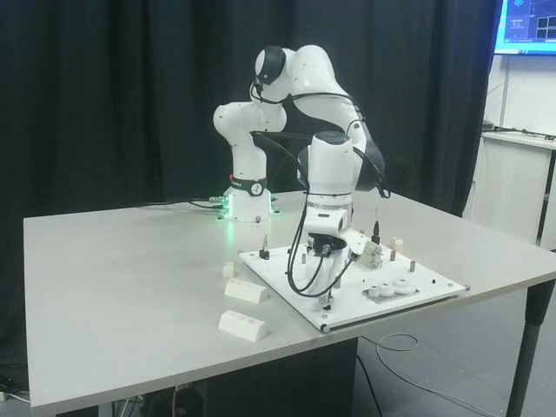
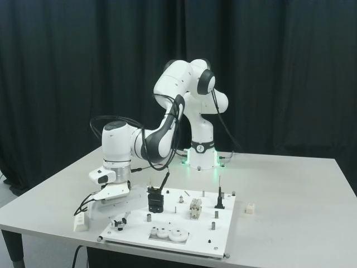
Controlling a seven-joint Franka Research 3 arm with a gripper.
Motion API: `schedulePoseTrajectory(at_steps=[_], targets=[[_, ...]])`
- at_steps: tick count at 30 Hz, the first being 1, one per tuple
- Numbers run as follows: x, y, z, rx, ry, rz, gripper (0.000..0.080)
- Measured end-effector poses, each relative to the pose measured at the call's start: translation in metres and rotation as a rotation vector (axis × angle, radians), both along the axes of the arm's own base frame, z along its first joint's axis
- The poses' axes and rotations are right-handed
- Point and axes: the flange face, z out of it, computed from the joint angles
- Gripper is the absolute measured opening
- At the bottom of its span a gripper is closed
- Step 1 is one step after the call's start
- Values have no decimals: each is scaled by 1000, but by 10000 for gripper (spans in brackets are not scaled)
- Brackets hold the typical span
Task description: Insert bolt 4.
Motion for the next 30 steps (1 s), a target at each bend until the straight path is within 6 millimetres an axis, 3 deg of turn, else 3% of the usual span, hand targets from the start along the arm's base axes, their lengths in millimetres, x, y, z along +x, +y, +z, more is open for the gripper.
schedulePoseTrajectory(at_steps=[30], targets=[[0,2,0,26,-5,-395,225]])
